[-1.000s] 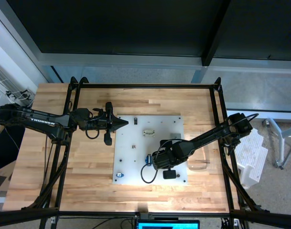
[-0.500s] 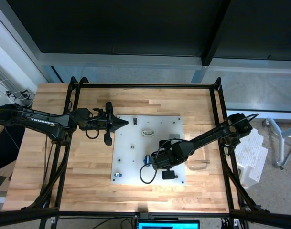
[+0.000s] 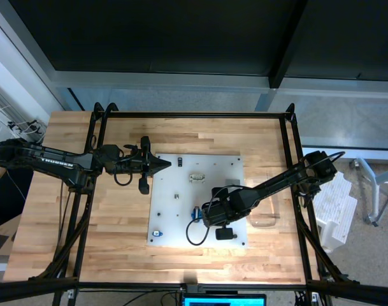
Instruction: Remove the 16mm cylinder and place in the container
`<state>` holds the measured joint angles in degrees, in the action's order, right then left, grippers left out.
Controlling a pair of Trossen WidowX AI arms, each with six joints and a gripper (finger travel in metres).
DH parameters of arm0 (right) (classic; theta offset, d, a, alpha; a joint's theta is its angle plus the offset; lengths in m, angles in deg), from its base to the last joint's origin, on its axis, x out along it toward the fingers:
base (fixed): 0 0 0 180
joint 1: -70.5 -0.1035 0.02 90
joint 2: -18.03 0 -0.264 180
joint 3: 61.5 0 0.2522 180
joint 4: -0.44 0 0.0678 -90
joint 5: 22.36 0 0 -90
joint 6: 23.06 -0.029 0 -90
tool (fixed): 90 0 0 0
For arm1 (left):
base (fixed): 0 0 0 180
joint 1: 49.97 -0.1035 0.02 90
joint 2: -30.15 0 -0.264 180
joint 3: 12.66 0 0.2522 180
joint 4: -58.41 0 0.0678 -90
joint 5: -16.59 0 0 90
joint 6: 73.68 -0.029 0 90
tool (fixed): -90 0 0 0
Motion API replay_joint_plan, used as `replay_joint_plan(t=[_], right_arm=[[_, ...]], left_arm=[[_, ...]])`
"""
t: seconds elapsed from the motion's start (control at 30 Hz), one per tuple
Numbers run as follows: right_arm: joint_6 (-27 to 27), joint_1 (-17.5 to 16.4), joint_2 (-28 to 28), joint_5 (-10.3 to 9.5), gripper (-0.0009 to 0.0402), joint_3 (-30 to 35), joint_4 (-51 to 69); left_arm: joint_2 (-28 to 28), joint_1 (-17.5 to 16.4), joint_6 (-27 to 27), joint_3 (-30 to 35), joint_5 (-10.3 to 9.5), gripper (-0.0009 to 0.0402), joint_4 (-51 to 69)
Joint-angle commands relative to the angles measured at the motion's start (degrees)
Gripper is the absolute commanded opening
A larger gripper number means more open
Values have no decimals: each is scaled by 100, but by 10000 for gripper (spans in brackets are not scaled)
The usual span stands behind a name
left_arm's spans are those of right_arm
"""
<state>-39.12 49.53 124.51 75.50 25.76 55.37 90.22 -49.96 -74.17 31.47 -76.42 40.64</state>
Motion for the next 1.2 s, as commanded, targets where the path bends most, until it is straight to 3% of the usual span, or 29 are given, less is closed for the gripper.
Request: replay_joint_plan(t=[0.03,1.2], right_arm=[[0,-2,-2,2,27,2,35],[0,-28,-192,-13,27,-2,463]], left_arm=[[0,-2,-2,0,-2,0,-2],[0,0,-2,0,0,0,-2]])
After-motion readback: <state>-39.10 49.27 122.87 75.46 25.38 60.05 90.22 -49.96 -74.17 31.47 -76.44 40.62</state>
